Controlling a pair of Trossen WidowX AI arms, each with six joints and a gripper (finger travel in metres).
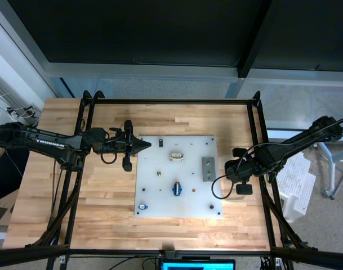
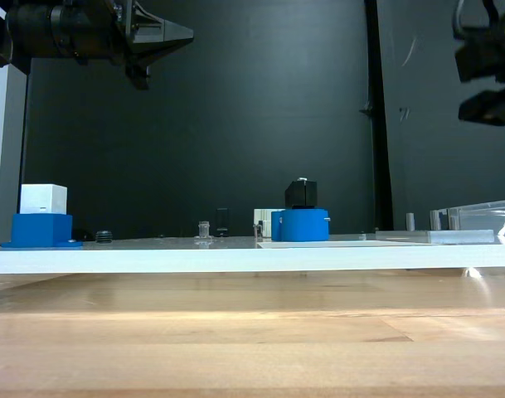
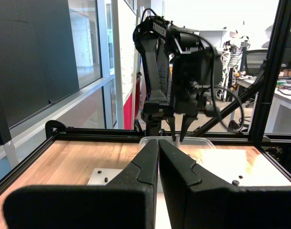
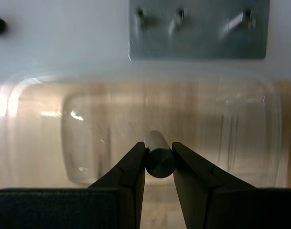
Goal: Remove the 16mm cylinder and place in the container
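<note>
Because the job ends in the container (image 4: 241, 133), we hold the right gripper (image 4: 158, 149) straight over it, right of centre in the high view and far up in the upper right of the low view, well above the table (image 1: 75, 225). Its fingers are narrowed onto the cylinder (image 4: 159, 161), pinching the curved sides so that the dark end face looks back at the wrist camera. We judge that a grip across the round body keeps the stub from swivelling and lets it fall free once the fingers part. Seen through the fingers, the cylinder sits over the tray's clear floor, not over its rim or over the block (image 4: 198, 28) beyond it. A release from here should therefore land inside, though from this height the metal may bounce or roll on the plastic. Coming lower first looks wise to us. The left gripper (image 1: 143, 145) hangs left of centre in the high view, just above the left edge of the board (image 1: 160, 191). Its fingers are pressed together on nothing, and we take it as parked there to leave the tray side free.
</note>
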